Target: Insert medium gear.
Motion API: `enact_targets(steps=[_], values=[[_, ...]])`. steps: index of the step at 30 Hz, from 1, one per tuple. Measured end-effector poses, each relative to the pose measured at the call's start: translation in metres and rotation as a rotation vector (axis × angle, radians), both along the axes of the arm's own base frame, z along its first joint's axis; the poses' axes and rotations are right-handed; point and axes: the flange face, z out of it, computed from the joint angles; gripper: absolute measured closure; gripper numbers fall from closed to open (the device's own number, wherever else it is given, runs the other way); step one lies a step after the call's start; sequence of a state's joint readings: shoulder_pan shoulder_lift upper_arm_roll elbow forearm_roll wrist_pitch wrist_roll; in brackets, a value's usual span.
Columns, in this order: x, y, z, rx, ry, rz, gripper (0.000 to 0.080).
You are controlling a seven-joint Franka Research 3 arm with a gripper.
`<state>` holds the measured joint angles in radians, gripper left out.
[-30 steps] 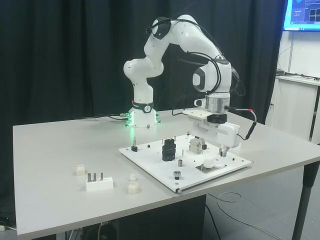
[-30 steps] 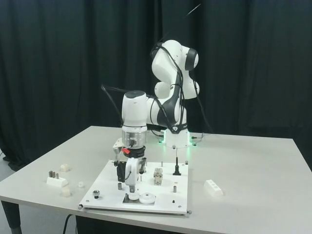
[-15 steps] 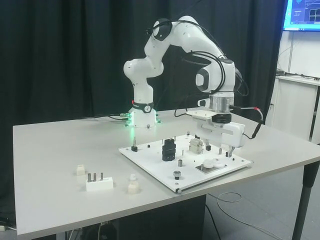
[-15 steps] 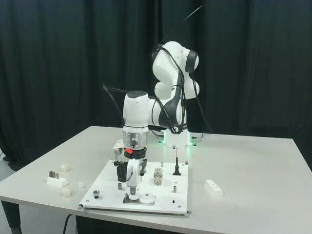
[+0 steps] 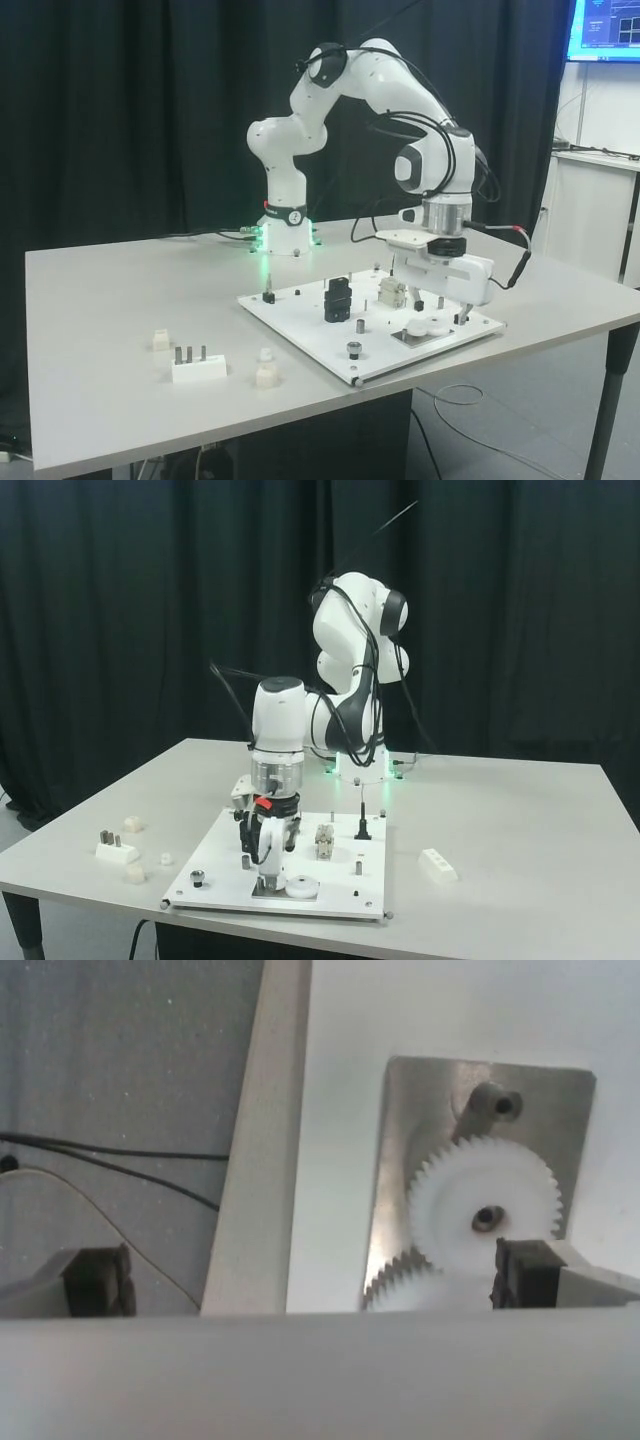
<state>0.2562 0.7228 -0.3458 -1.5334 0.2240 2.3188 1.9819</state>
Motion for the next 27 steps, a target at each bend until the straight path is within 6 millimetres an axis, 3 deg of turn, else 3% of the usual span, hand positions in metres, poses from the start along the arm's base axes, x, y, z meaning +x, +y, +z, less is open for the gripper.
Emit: enact_targets(steps=[27], values=[[0.004,0.001,-0.03,-0.011,0.016,0.002,0.0003]])
